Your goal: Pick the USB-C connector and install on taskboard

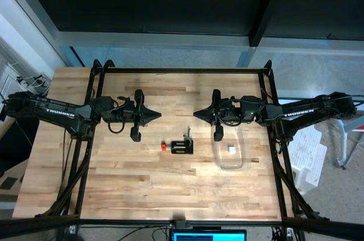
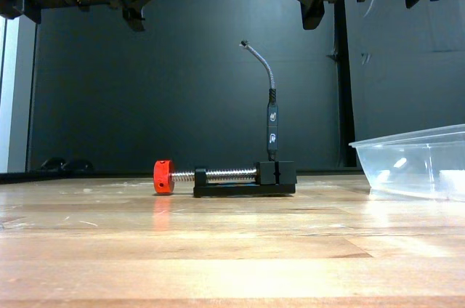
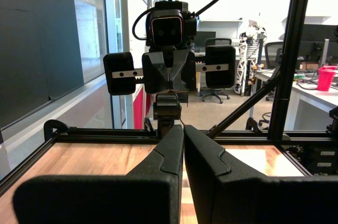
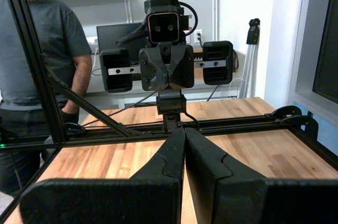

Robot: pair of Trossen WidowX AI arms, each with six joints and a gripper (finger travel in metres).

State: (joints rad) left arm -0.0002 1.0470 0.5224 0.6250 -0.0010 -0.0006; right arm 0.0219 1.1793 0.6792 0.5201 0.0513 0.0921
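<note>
The taskboard (image 1: pixel 177 147) is a small black block with an orange-red tip (image 2: pixel 163 176), lying mid-table. At its right end a thin black plug with a bent braided stub (image 2: pixel 271 115) stands upright; it looks like the USB-C connector seated in the block. My left gripper (image 1: pixel 159 115) hovers high, behind and left of the block, shut and empty, its fingers (image 3: pixel 169 152) pressed together. The right gripper (image 1: pixel 195 114) faces it from the right at the same height, also shut and empty, with its fingers (image 4: pixel 171 152) touching. Both hang well above the board in the low view.
A clear plastic tray (image 1: pixel 242 164) sits right of the block, below the right gripper, with a small white piece (image 1: pixel 231 149) in it, too small to identify. A black frame (image 1: pixel 182 71) borders the table. A person (image 4: pixel 37 49) stands beyond the left side.
</note>
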